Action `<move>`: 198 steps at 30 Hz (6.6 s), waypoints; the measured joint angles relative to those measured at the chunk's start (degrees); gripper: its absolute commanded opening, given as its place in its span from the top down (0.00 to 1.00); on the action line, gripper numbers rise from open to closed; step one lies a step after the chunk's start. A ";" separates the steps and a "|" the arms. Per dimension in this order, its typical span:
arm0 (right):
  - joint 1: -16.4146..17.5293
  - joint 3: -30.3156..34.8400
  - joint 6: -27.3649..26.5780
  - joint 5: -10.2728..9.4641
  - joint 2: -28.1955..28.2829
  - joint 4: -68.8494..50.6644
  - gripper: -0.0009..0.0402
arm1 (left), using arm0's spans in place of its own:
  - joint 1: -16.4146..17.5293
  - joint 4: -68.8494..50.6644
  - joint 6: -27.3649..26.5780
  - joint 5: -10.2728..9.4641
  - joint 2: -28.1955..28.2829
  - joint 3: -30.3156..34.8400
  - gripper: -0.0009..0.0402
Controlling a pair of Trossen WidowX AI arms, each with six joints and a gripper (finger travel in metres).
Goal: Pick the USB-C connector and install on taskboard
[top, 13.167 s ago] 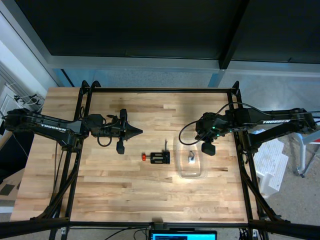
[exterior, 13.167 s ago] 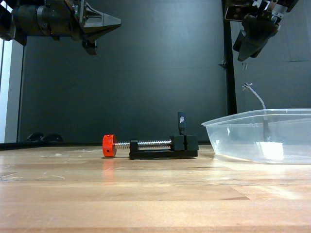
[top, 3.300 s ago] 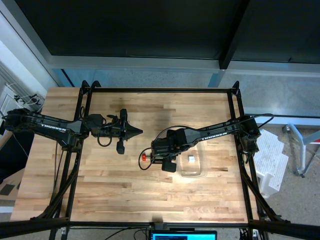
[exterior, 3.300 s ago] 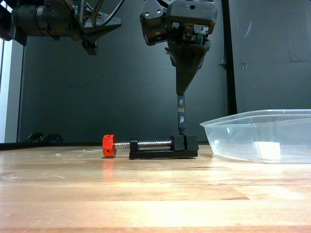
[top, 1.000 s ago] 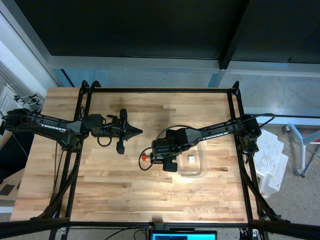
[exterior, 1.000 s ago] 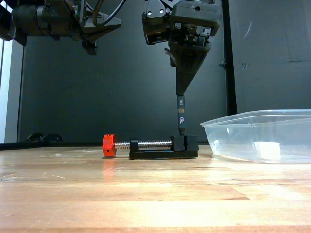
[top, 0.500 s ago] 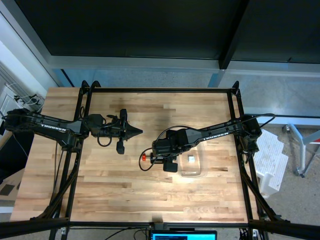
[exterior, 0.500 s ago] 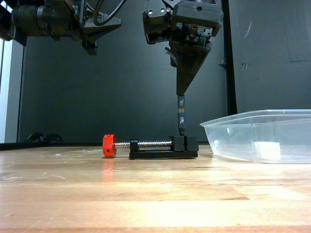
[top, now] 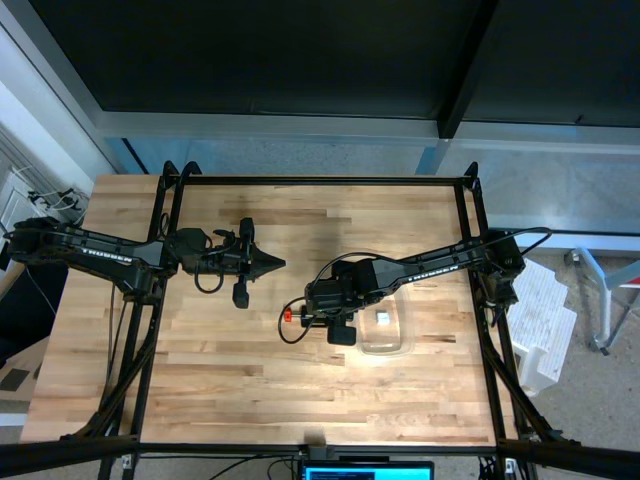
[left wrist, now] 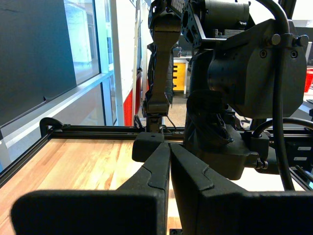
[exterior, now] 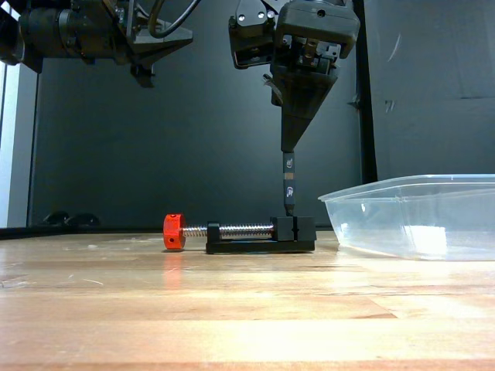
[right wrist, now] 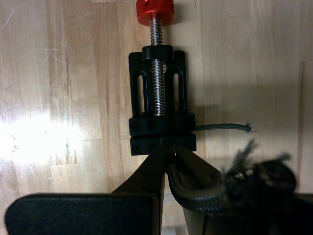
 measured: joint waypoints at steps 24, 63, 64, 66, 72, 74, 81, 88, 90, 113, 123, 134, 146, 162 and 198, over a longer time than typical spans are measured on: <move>0.09 -1.22 -0.66 1.11 -1.77 0.42 0.98 | 0.00 0.00 0.00 0.00 0.00 -0.02 0.98; 0.09 -1.09 2.47 1.29 -3.08 1.01 0.98 | 0.00 0.00 0.00 0.02 0.00 -0.02 0.98; 0.09 -1.18 2.47 1.29 -3.08 1.03 0.98 | 0.00 0.02 0.00 0.00 0.00 0.00 0.98; 0.09 -1.49 2.47 1.31 -3.08 1.05 0.98 | 0.00 0.02 0.00 0.00 0.00 0.00 0.98; 0.09 -2.27 2.43 1.29 -3.04 1.95 0.98 | 0.00 0.00 0.00 0.00 -0.02 0.00 0.98; 0.09 -2.45 2.40 1.31 -3.04 2.40 0.98 | 0.00 0.02 0.00 0.00 0.00 0.00 0.98; 0.07 -2.49 2.14 1.31 -3.04 2.49 0.98 | 0.00 0.00 -0.02 0.00 0.00 0.00 0.98; 0.07 -2.49 1.92 1.31 -3.06 2.40 0.98 | 0.00 0.00 0.00 0.00 -0.02 0.00 0.98; 0.04 -2.54 1.90 1.29 -3.13 2.38 0.98 | 0.00 0.02 -0.02 0.02 0.00 0.00 0.98; -0.13 -3.63 1.90 1.27 -3.87 3.52 0.98 | 0.00 0.00 -0.02 0.00 0.00 -0.02 0.98; -0.13 -3.67 1.92 1.25 -3.87 3.54 0.98 | 0.00 0.02 0.00 0.02 0.00 0.00 0.98; -0.13 -4.55 1.05 1.38 -2.82 5.09 0.98 | 0.00 0.00 0.00 0.00 -0.02 -0.02 0.98; -0.17 -4.61 0.76 1.38 -2.16 5.86 0.98 | 0.00 0.00 -0.02 0.00 -0.02 -0.02 0.98; -0.13 -4.92 0.85 1.07 -5.31 2.64 0.62 | 0.00 0.02 0.00 0.02 -0.02 0.00 0.98; -4.92 -22.51 -5.81 0.83 -29.81 22.29 0.98 | 0.00 0.00 -0.02 0.02 -0.02 -0.02 0.98</move>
